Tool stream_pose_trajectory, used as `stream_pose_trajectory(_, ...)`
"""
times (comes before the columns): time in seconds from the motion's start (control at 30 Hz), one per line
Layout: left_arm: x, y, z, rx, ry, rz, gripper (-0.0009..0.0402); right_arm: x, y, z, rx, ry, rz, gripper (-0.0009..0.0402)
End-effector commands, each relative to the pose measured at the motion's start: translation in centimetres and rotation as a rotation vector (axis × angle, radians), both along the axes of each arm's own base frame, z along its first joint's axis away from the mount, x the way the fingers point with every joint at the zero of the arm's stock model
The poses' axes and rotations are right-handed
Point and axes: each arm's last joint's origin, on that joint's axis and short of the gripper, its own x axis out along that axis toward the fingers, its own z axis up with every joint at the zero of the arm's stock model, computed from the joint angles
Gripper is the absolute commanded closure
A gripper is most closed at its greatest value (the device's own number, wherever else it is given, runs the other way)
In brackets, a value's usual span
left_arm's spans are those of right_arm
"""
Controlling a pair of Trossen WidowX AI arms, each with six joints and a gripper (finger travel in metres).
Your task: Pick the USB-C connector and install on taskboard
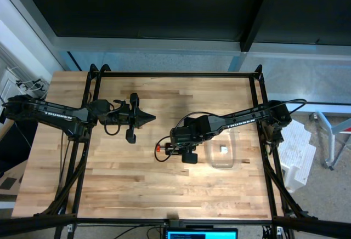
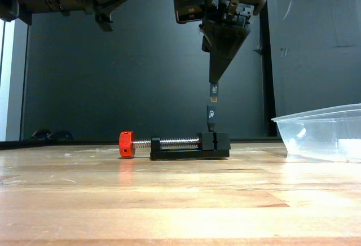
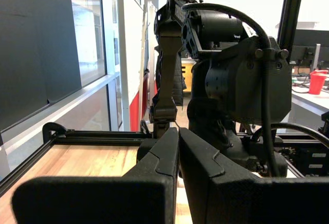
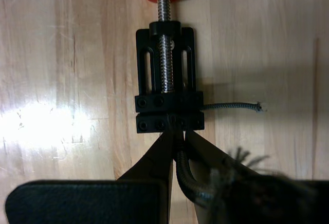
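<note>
USB-C connector [image 2: 210, 117] is held upright, long axis vertical, over the taskboard [image 2: 189, 151] end opposite the knob. It is pinched from directly above by the right gripper [image 2: 213, 92], fingers narrow. Left gripper [image 1: 149, 119] is parked well apart, fingers pressed together.

The counter [image 1: 137, 178] is pale wood in strips, faintly glossy. The taskboard [image 2: 214, 142] is matt black, with a bright metal screw [image 2: 177, 143] and an orange-red plastic knob [image 2: 127, 144]. The tray [image 2: 321, 130] is clear, smooth plastic. The matt black left gripper [image 1: 151, 119] hangs over the counter's left half; the right gripper [image 2: 213, 92], equally matt, is above the taskboard.
</note>
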Motion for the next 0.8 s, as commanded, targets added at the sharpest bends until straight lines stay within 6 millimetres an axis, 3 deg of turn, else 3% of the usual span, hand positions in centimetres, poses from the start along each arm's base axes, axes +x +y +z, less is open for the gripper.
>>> stream_pose_trajectory(0.03, 0.01, 0.01, 0.01, 0.0, 0.0, 0.0, 0.0393, 0.05, 0.01, -0.06, -0.001, -0.008, 0.006, 0.0393)
stream_pose_trajectory(0.8, 0.01, 0.0, 0.01, 0.0, 0.0, 0.0, 0.0393, 0.05, 0.01, -0.26, -0.003, -0.009, 0.016, 0.0393)
